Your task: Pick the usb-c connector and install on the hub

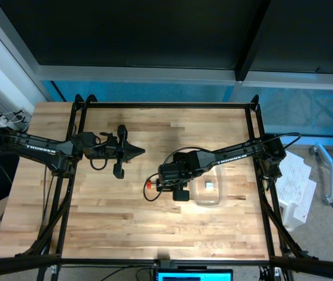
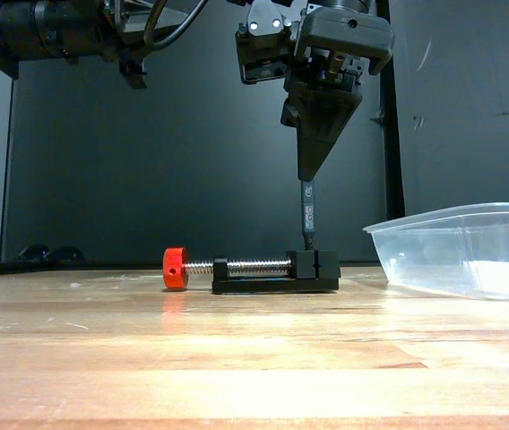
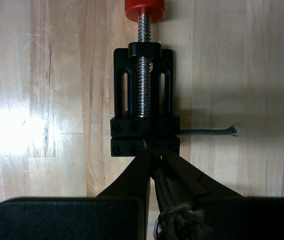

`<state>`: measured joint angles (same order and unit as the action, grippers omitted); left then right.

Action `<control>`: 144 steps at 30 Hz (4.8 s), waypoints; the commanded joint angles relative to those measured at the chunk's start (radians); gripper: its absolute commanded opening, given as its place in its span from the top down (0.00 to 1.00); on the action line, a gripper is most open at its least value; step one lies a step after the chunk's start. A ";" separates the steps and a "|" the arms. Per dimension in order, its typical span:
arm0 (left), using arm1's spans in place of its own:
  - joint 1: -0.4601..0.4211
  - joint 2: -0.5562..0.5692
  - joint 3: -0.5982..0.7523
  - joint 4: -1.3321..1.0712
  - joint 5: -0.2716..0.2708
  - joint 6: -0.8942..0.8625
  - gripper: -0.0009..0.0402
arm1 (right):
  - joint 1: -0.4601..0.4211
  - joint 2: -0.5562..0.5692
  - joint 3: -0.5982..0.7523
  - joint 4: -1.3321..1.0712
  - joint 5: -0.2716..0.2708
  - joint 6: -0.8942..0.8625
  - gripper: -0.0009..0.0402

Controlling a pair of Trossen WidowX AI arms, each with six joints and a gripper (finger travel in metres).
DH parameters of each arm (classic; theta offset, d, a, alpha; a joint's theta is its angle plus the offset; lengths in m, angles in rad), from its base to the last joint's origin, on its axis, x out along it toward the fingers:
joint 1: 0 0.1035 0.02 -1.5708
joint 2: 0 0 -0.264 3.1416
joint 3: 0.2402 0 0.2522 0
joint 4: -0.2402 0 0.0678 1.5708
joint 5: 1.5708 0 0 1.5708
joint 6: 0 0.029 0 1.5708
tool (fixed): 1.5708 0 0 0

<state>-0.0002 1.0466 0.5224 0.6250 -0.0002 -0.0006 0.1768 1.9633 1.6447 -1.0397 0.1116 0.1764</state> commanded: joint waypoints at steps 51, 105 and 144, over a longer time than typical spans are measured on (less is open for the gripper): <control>0.000 0.002 0.000 0.001 0.000 0.000 0.98 | 0.000 -0.467 -0.302 0.191 0.006 -0.062 0.60; 0.000 0.003 0.000 0.000 0.000 0.000 0.98 | -0.189 -1.103 -1.104 1.383 -0.086 -0.134 0.98; 0.000 0.002 0.000 0.000 0.000 0.000 0.98 | -0.190 -1.103 -1.102 1.383 -0.086 -0.124 0.98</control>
<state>-0.0002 1.0485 0.5224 0.6254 -0.0002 -0.0002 -0.0132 0.8597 0.5423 0.3431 0.0254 0.0513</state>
